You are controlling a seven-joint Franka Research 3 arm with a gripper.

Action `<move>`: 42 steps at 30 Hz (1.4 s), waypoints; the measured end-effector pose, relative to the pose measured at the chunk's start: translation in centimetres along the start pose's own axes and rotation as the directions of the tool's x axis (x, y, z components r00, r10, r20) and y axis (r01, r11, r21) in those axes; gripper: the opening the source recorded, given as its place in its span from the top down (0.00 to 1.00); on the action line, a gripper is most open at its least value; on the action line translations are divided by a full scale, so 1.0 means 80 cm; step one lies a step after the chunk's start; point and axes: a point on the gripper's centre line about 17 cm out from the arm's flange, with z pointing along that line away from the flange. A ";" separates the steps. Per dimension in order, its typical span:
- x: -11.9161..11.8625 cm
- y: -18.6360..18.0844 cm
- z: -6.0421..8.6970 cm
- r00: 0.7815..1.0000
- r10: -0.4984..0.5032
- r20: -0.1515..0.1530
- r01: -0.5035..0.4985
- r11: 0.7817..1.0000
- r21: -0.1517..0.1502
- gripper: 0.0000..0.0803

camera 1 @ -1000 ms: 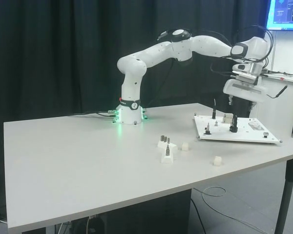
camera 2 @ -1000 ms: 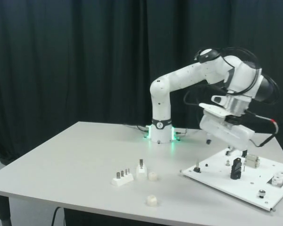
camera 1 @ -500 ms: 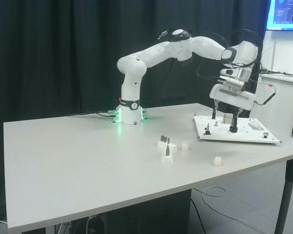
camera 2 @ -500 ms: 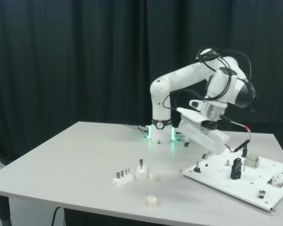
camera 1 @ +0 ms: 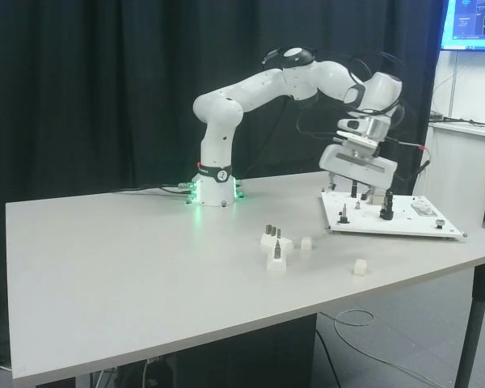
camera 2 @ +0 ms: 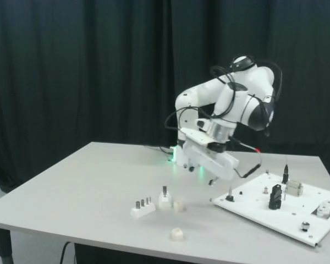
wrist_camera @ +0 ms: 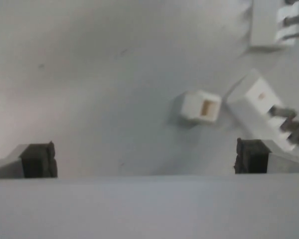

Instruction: Pick round peg 1.

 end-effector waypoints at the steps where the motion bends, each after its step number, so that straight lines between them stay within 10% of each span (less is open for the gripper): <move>1: 0.002 0.006 0.003 1.000 -0.008 0.000 0.008 1.000 0.003 0.00; 25: 0.045 0.134 0.057 0.995 -0.086 -0.042 0.091 0.984 0.154 0.00; 42: 0.061 0.164 0.127 0.996 -0.083 -0.034 0.089 0.964 0.251 0.00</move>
